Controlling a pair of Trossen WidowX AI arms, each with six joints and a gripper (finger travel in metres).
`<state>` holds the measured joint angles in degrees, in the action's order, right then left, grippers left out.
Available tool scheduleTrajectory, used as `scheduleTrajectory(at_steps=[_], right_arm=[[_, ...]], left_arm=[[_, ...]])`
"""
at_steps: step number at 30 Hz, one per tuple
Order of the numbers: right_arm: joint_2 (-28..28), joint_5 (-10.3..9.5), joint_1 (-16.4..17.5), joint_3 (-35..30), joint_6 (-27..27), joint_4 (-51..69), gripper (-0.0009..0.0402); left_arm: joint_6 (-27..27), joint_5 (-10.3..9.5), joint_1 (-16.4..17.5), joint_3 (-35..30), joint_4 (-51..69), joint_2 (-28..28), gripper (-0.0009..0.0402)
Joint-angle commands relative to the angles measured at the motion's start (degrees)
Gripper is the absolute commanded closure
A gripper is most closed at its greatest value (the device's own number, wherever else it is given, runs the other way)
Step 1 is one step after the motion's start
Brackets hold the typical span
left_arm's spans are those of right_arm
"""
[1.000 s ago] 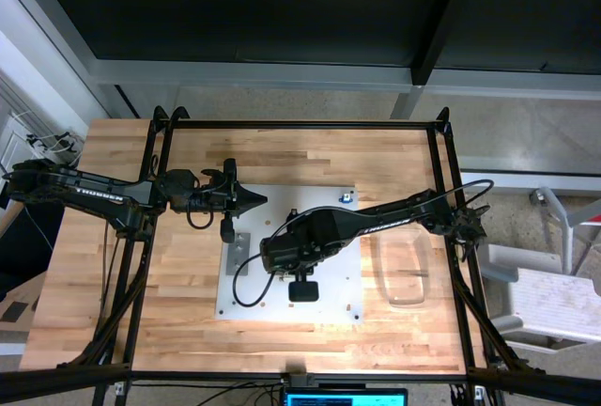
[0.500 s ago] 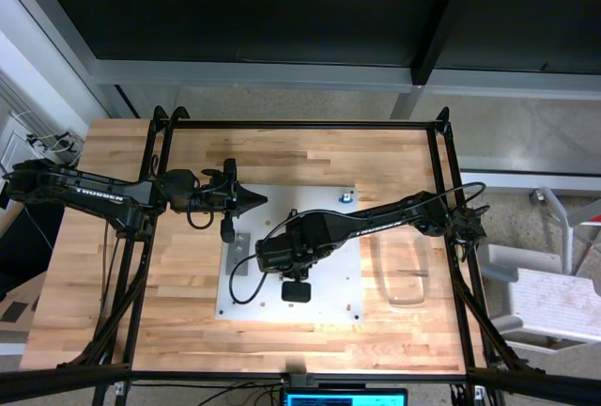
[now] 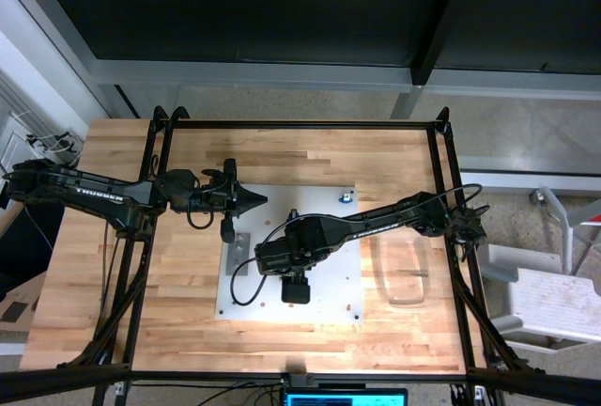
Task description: Remove the HAN10-E connector and place it in the container
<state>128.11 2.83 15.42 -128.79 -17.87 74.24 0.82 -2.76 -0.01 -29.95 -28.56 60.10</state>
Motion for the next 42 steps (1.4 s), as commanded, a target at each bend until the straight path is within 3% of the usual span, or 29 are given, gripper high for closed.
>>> scheduleTrajectory(at_steps=[1, 34, 42], right_arm=[[0.0, 0.11, 0.1, 1.5, 0.1, -1.4, 0.0108], [0.0, 0.11, 0.2, 12.5, -1.2, -11.8, 0.0108], [0.0, 0.11, 0.2, 12.5, -0.5, -11.8, 0.0144]], left_arm=[[0.0, 0.0, 0.0, 0.0, 0.0, 0.0, 0.0393], [0.0, 0.0, 0.0, 0.0, 0.0, 0.0, 0.0393], [0.0, 0.0, 0.0, 0.0, 0.0, 0.0, 0.0393]])
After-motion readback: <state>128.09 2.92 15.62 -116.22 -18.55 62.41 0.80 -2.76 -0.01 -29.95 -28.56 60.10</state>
